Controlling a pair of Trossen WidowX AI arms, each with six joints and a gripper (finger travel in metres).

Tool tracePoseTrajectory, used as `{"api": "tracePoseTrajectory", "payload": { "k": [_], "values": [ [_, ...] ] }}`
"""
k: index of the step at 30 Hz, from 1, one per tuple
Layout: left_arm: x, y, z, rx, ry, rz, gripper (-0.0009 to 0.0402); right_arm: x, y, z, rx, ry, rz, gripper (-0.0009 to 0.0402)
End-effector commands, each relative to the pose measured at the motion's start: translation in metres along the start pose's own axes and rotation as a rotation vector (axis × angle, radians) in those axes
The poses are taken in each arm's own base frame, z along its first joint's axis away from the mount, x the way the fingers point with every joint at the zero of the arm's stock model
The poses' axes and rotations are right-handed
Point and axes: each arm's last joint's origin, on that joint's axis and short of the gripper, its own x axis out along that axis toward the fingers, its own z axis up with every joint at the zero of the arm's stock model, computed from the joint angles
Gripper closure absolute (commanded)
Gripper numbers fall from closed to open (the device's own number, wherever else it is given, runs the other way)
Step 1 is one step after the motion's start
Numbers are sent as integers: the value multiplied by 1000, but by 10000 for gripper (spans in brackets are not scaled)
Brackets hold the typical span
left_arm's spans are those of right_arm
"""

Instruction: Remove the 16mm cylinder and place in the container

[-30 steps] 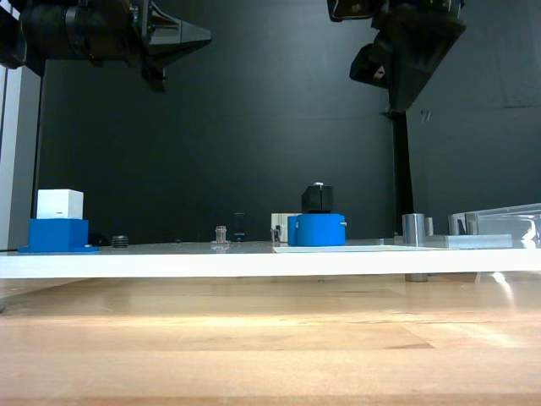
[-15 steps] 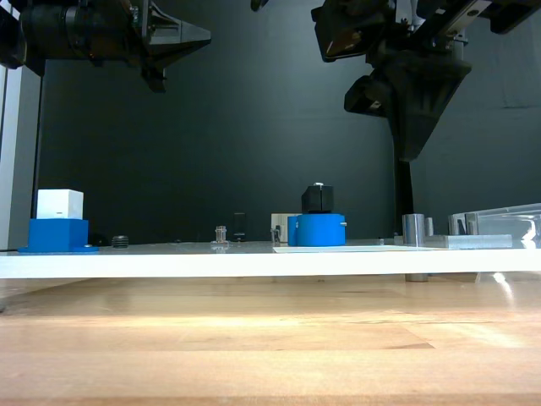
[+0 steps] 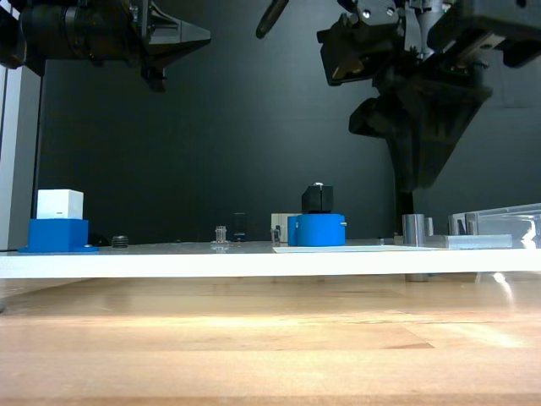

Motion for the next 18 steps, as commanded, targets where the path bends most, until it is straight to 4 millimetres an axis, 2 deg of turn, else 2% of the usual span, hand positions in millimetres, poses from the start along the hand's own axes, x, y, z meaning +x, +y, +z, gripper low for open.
{"api": "tracePoseTrajectory", "payload": {
  "k": [1,18],
  "values": [
    [0,0,0,0,0,0,393,4,1,-1,-2,-8,2,295],
    [0,0,0,0,0,0,393,13,3,-5,-9,-21,10,295]
  ]
}}
